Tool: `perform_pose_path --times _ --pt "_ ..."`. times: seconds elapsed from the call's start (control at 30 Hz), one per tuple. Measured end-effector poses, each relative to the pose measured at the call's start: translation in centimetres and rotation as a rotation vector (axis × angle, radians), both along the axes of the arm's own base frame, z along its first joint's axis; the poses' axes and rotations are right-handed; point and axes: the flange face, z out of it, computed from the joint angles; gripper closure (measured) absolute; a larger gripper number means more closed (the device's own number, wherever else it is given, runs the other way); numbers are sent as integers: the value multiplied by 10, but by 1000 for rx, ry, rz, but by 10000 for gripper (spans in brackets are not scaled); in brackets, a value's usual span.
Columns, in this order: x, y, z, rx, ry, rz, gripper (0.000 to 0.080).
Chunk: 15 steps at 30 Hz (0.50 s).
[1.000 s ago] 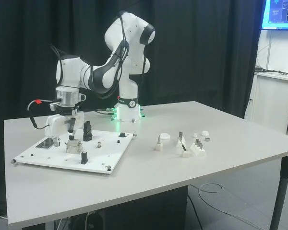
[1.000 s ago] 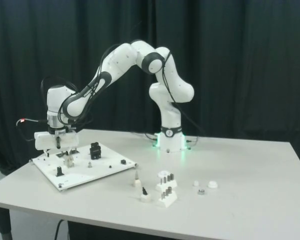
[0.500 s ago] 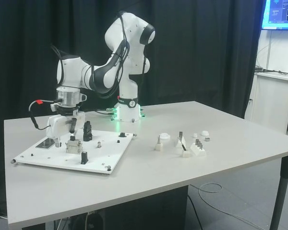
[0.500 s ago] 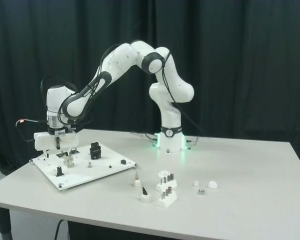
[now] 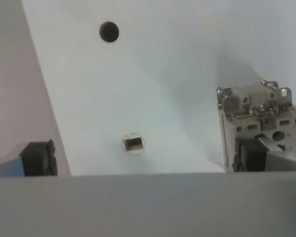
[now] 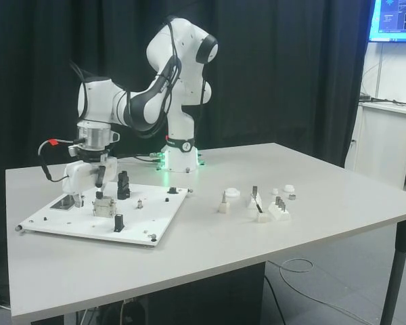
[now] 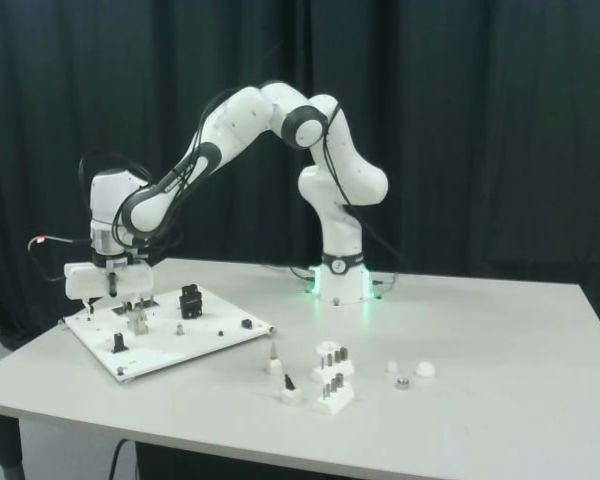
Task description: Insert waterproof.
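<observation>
A white assembly board [image 6: 155,217] lies on the left part of the grey table [image 6: 257,250]. My gripper [image 6: 98,181] hangs just above the board's rear left area, over a small grey connector block [image 6: 103,205]. In the second room view the gripper [image 7: 115,288] is likewise above that block [image 7: 137,320]. The wrist view looks down on the white board [image 5: 163,74], with the block and its screw terminals [image 5: 259,123], a small rectangular socket [image 5: 133,143] and a round black hole [image 5: 109,31]. A blurred grey band hides the lower part of that view.
A black fixture [image 6: 124,184] stands on the board behind the block, and a short black post [image 6: 118,222] in front. Right of the board sit white part holders [image 6: 271,210] with upright pins and small white caps [image 6: 287,187]. The arm's base [image 6: 179,159] glows green at the rear.
The gripper has risen slightly and drifted a little toward the board's left side. Everything on the table has stayed where it was.
</observation>
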Motion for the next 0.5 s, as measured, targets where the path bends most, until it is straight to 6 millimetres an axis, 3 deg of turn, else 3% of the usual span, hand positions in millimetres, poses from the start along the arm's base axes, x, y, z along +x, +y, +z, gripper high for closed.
perform_pose_path --times 0.5 --pt "25 5 30 82 -4 33 3"
